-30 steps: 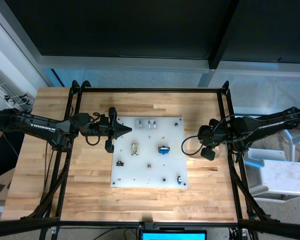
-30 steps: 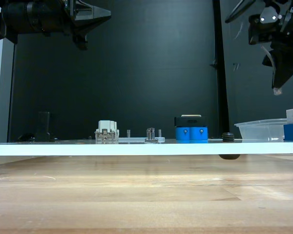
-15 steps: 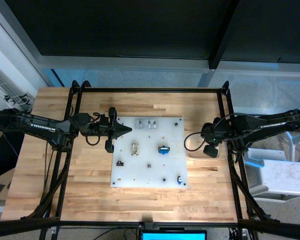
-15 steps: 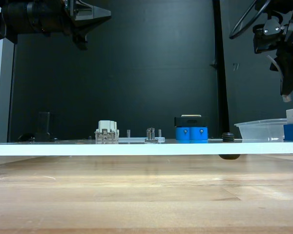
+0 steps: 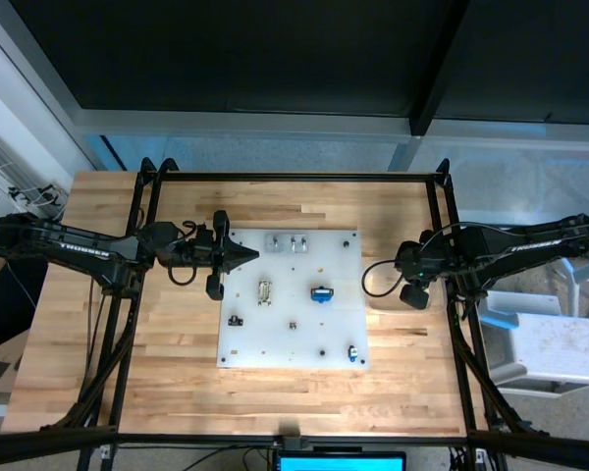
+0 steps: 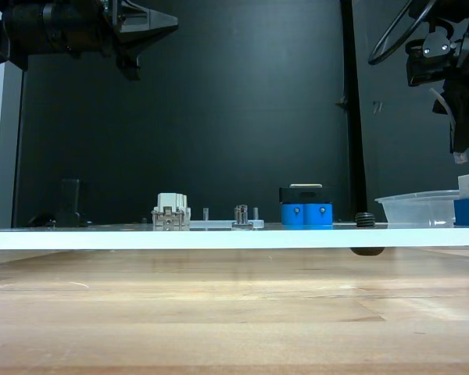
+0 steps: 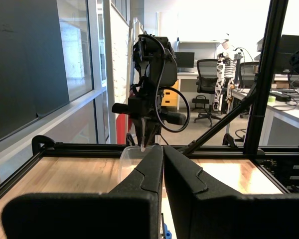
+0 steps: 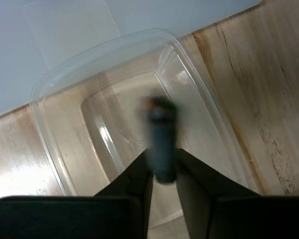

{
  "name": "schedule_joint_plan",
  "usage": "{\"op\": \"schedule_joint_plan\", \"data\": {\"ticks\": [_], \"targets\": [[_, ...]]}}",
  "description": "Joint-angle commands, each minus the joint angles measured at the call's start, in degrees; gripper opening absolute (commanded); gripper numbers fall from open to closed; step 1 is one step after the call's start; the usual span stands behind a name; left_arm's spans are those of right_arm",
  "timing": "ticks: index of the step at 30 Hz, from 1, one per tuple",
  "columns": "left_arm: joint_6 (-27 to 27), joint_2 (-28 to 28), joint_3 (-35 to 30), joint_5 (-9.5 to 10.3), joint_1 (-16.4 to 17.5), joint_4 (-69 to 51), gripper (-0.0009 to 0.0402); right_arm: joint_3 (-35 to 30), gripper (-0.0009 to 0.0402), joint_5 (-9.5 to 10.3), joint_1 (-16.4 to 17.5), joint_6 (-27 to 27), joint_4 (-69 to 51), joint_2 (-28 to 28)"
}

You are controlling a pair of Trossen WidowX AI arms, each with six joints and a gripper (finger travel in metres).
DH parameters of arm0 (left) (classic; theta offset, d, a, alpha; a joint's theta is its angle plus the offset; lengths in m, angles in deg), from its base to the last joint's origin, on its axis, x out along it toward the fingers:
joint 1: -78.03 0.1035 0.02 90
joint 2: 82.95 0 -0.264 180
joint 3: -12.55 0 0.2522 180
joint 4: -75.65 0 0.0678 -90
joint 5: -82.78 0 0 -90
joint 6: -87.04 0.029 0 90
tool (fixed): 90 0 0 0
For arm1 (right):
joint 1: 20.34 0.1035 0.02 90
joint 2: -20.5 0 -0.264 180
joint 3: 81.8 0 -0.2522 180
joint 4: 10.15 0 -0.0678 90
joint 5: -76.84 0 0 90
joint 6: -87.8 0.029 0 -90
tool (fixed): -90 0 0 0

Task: Remove the rj45 connector and place it in the container

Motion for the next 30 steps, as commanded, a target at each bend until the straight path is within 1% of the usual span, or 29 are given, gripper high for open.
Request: {"op": "schedule_joint_plan", "data": {"ticks": [1, 10, 16, 20, 30], "targets": [[0.0, 0.0, 0.0, -0.02, 0.0, 0.0, 0.0000, 0.0, 0.0099, 0.00, 0.0, 0.1, 0.0, -0.1], [0.0, 0.0, 0.0, -0.02, 0.0, 0.0, 0.0000, 0.0, 0.0163, -0.02, 0.0, 0.1, 0.0, -0.1], [0.0, 0.0, 0.0, -0.02, 0.0, 0.0, 0.0000, 0.0, 0.0192, 0.02, 0.0, 0.1, 0.0, -0.1], [0.0, 0.0, 0.0, -0.02, 0.0, 0.0, 0.0000, 0.0, 0.0202, 0.02, 0.0, 0.1, 0.0, -0.1], [0.0, 0.0, 0.0, -0.02, 0.0, 0.0, 0.0000, 0.0, 0.0204, 0.04, 0.0, 0.1, -1.3, -0.1]]}}
